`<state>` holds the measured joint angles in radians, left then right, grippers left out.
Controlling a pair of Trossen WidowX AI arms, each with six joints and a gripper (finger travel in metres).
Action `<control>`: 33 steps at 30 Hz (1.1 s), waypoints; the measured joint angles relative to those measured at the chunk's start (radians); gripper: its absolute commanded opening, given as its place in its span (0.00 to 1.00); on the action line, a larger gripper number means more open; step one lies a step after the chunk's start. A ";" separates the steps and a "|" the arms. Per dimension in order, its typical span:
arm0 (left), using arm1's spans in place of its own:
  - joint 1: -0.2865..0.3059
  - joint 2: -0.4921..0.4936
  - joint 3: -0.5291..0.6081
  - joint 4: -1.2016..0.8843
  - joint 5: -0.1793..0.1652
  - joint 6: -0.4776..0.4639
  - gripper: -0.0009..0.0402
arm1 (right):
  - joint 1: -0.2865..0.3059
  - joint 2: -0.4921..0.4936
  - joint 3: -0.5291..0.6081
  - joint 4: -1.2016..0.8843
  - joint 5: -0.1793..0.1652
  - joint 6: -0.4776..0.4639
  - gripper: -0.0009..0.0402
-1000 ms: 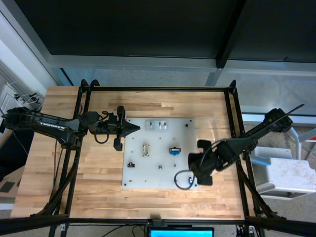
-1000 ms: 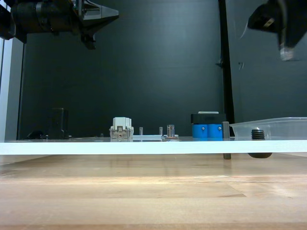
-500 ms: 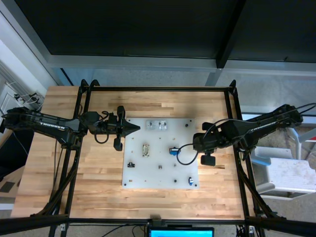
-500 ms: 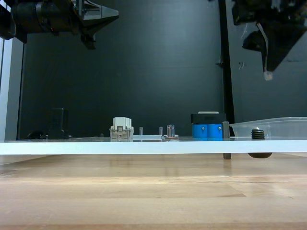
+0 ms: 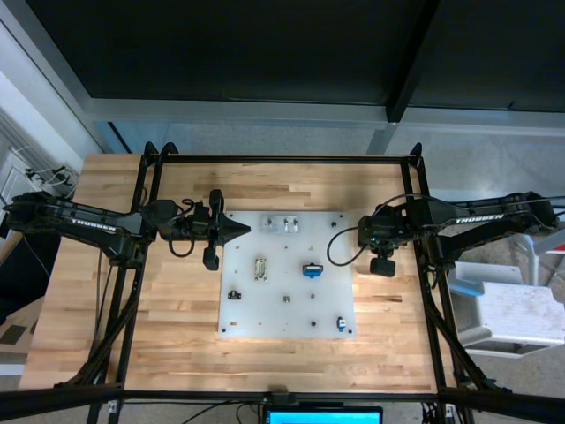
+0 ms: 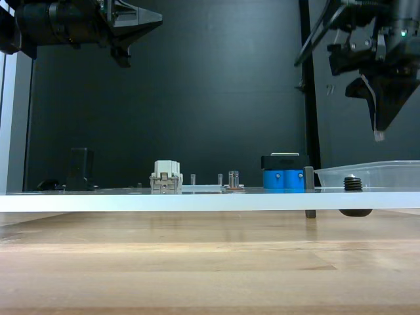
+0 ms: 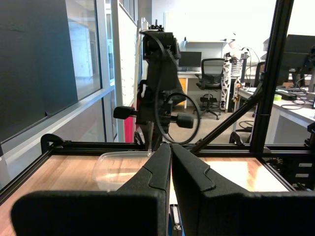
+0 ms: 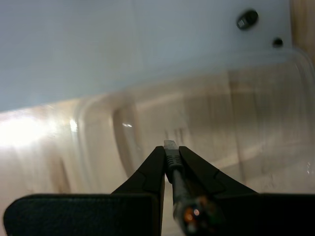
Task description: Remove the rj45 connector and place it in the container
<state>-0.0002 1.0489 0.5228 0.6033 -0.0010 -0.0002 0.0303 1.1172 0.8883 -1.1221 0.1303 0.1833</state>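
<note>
We hold the plug (image 8: pixel 170 146) clamped between the fingers of the right gripper (image 6: pixel 378 125), tip pointing down and cable looping back along the arm. It hangs above the container (image 6: pixel 387 172) by the right edge of the board (image 5: pixel 265 309), so letting go should drop it inside (the tub's low walls leave little to clear). Our left gripper (image 7: pixel 171 147) hangs high over the board's left edge, fingers together on nothing, kept out of the way since we judge this a one-arm job.
</note>
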 measured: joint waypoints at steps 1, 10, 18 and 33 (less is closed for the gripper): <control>0.000 0.000 0.000 0.000 0.000 0.000 0.02 | -0.010 -0.004 -0.008 0.001 -0.001 -0.009 0.02; 0.000 0.000 0.000 0.000 0.000 0.000 0.02 | -0.044 -0.006 -0.023 0.009 -0.003 -0.047 0.02; 0.000 0.000 0.000 0.000 0.000 0.000 0.02 | -0.044 -0.006 -0.023 0.008 -0.006 -0.072 0.24; 0.000 0.000 0.000 0.000 0.000 0.000 0.02 | -0.044 -0.005 -0.023 0.008 -0.018 -0.066 0.61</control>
<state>-0.0002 1.0489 0.5228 0.6029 -0.0006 -0.0006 -0.0135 1.1118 0.8658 -1.1137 0.1120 0.1173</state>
